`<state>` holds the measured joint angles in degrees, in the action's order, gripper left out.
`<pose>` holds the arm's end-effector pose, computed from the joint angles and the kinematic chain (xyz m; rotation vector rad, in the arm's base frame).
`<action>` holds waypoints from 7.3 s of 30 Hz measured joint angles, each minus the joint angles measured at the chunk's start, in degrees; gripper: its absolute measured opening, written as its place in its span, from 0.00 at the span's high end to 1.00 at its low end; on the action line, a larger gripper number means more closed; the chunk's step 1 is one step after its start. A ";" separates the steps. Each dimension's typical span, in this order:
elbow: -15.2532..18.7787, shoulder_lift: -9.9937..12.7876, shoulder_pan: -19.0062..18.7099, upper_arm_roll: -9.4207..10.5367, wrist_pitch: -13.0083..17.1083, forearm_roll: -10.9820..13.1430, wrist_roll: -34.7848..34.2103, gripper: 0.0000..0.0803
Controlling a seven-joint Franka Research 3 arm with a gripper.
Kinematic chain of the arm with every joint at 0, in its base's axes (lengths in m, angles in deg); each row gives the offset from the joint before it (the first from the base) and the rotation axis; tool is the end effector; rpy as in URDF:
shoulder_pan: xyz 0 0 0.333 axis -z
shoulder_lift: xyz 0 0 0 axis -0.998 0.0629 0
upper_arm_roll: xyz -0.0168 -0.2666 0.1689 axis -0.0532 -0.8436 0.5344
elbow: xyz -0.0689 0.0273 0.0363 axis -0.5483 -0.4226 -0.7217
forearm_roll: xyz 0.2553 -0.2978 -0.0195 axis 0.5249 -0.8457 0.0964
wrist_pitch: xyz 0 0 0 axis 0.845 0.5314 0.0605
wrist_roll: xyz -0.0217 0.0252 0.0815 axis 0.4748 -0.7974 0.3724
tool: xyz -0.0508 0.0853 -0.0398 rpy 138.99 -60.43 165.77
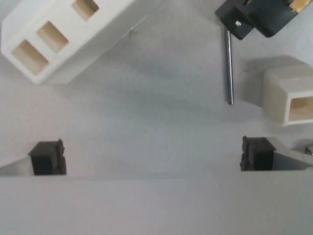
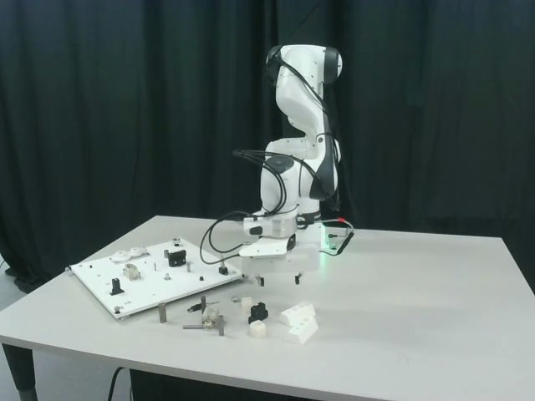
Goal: Remove large gear.
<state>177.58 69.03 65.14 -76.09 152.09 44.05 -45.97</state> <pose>0.4911 0.0297 0.2357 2.9569 -0.6908 -0.2369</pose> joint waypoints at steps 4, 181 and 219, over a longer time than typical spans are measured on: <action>0.00 -0.05 0.00 -0.25 0.00 -0.12 0.00 0.00; -26.40 27.04 44.31 -22.07 -0.18 35.50 33.93 0.00; -26.42 28.21 44.91 -21.80 0.02 36.93 39.52 0.26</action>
<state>151.16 97.23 110.05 -97.89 152.10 80.98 -6.45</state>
